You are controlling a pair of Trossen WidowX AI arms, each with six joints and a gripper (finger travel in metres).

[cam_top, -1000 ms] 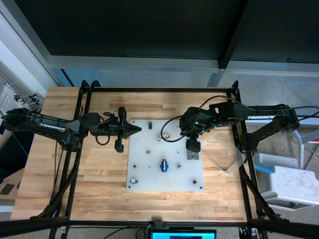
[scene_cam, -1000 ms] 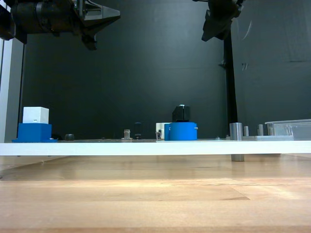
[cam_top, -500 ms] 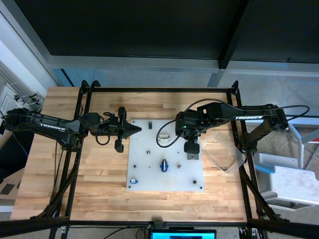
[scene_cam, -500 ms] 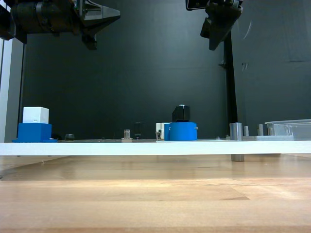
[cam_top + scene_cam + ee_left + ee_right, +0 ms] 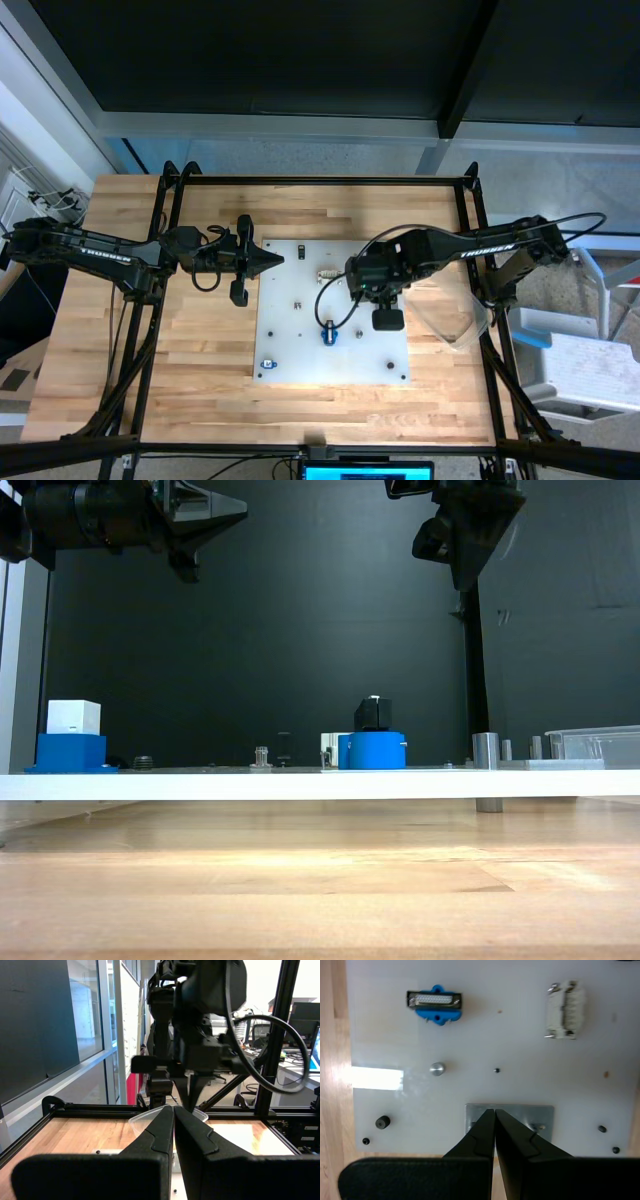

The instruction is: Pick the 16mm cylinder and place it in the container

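Pegs numbered one: a tiny silvery-grey metal peg stood on the flat white board, apart from one clear plastic tub with faint walls. Two claws hung pinched together, empty: left gripper at the board's left edge, right gripper above it.

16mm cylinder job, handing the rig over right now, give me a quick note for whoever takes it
Left gripper: shut, empty, parked high at the left edge of the white board.
Right gripper: shut, empty, hovers high over the board, above the grey plate.
16mm cylinder: upright on the board, untouched, near the blue connector.
Container: on the table beside the board's right edge.
Done: nothing picked yet.
Left: open right gripper, lower onto the cylinder, grasp, carry to the container, release.
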